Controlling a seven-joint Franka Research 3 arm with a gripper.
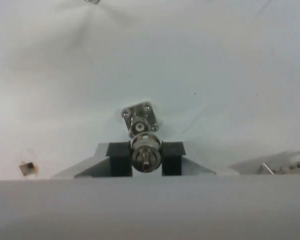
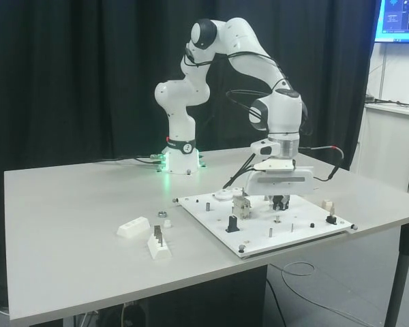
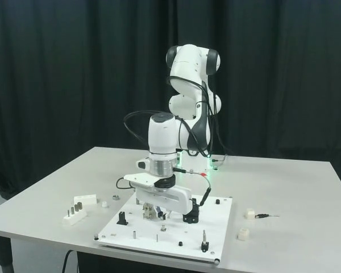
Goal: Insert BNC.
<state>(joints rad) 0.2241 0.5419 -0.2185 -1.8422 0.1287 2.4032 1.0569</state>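
In the wrist view a metal BNC plug point(image 1: 146, 159) sits between two black fingers point(image 1: 119, 160), and my gripper point(image 1: 146, 151) is shut on it. Its nose touches or nearly touches the barrel of a BNC socket point(image 1: 140, 120) on a square metal flange fixed with screws to the white board point(image 1: 215, 75); the two look lined up. From the room cameras my gripper point(image 2: 281, 200) point(image 3: 154, 211) hangs low over the middle of the white board point(image 2: 307, 235) point(image 3: 219, 242). The plug and socket are hidden by the hand there.
A black post point(image 2: 232, 223) and small pins stand on the board near the hand. Two white blocks point(image 2: 133, 227) point(image 2: 158, 246) and a nut point(image 2: 161, 214) lie on the grey table beside the board. Small white pieces point(image 3: 250, 214) point(image 3: 242, 234) lie off the other side.
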